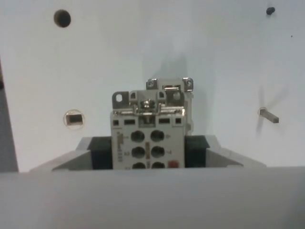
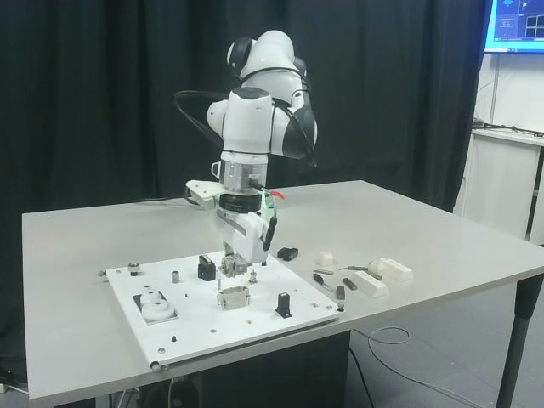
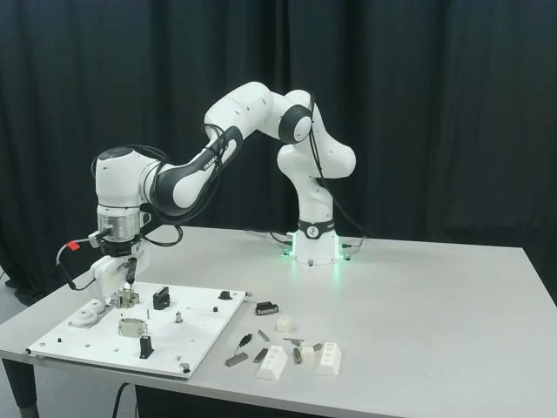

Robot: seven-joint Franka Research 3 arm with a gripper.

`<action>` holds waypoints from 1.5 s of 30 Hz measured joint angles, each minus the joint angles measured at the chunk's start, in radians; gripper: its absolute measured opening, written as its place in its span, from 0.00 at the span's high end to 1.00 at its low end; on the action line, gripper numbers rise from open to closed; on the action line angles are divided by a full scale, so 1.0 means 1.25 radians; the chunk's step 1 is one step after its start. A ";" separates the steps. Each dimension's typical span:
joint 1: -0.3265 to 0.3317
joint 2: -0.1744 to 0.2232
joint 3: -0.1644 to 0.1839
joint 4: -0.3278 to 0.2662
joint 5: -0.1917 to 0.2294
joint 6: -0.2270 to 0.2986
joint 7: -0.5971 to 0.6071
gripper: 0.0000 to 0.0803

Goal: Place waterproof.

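Claw [image 1: 148, 160] grips the connector [image 1: 145, 143] above the white board [image 1: 214, 62].

no text can be read anywhere. the connector [image 1: 147, 138] at the wrist view's centre bears tiny marks beside its holes, too small to make out. the screen [image 2: 515, 25] at the upper right of the first room view shows lines that cannot be read.

The waterproof connector [image 1: 147, 136] is a small, pale, blocky part with a grid of round black sockets on the face turned toward the wrist camera, and a metal clamp with screw tabs across its far end. It stands between the two black finger pads, held upright above the white board [image 2: 255, 327]. In the first room view the waterproof connector [image 2: 231, 266] hangs just above the board, near the metal socket frame [image 2: 232, 297] mounted there.
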 joint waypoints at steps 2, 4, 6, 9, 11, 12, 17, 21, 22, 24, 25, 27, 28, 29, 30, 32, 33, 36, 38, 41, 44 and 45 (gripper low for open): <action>0.001 0.000 0.000 0.000 -0.005 -0.001 0.004 0.61; 0.001 0.000 0.000 0.001 -0.010 -0.002 0.009 0.61; 0.002 0.000 0.000 0.003 -0.012 -0.003 0.012 0.61; 0.002 0.000 0.000 0.005 -0.014 -0.006 0.015 0.61; 0.002 0.000 0.000 0.007 -0.017 -0.009 0.017 0.61; 0.002 0.000 0.000 0.008 -0.018 -0.011 0.017 0.61; 0.003 0.000 0.000 0.014 -0.024 -0.014 0.020 0.61; 0.002 0.000 0.000 0.018 -0.027 -0.016 0.023 0.61; 0.002 0.000 0.000 0.019 -0.028 -0.017 0.025 0.61; 0.002 0.000 0.000 0.022 -0.031 -0.018 0.028 0.61; 0.002 0.000 0.000 0.023 -0.033 -0.018 0.028 0.61; 0.002 0.000 0.000 0.026 -0.037 -0.018 0.029 0.61; 0.002 0.000 0.000 0.027 -0.039 -0.018 0.029 0.61; 0.002 -0.001 0.000 0.028 -0.041 -0.018 0.030 0.61; 0.001 -0.001 0.000 0.029 -0.042 -0.019 0.030 0.61; 0.000 -0.001 0.000 0.031 -0.044 -0.020 0.030 0.61; 0.000 -0.002 0.000 0.032 -0.044 -0.021 0.030 0.61; -0.001 -0.003 -0.001 0.035 -0.047 -0.024 0.030 0.61; -0.002 -0.004 -0.001 0.038 -0.049 -0.027 0.030 0.61; -0.004 -0.004 -0.001 0.043 -0.050 -0.031 0.030 0.61; -0.004 -0.006 -0.001 0.045 -0.052 -0.034 0.030 0.61; -0.004 -0.006 -0.001 0.045 -0.052 -0.035 0.030 0.61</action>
